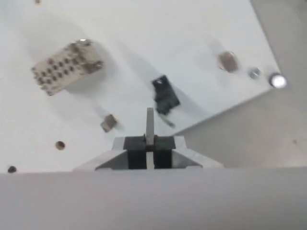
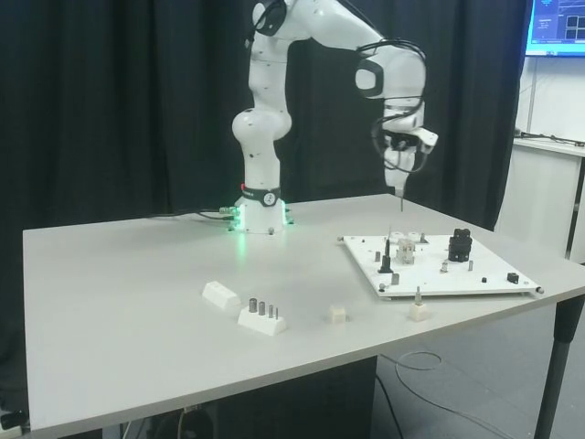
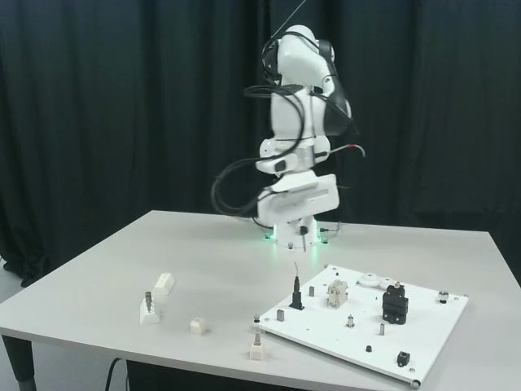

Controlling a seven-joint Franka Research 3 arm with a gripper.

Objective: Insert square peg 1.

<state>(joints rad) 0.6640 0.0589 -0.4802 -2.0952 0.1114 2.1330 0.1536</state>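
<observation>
My gripper (image 1: 149, 143) is shut on a thin grey peg (image 1: 150, 122) that sticks out past the fingertips. In the first room view the gripper (image 2: 399, 171) hangs high above the white board (image 2: 457, 279), with the peg (image 2: 399, 194) pointing straight down. The second room view shows the gripper (image 3: 303, 232) over the board's (image 3: 423, 342) near-left part. In the wrist view the peg's tip lies between a small square stub (image 1: 109, 123) and a black clip (image 1: 165, 96) on the board (image 1: 144, 38). No hole for the peg is clearly visible.
The board also carries a multi-hole connector block (image 1: 64, 67), a round grey part (image 1: 228, 61), a pin on a black base (image 3: 296, 295) and a black block (image 3: 395, 305). Off the board stand a white peg holder (image 2: 261, 315), a white block (image 2: 220, 294) and small cubes (image 2: 337, 315).
</observation>
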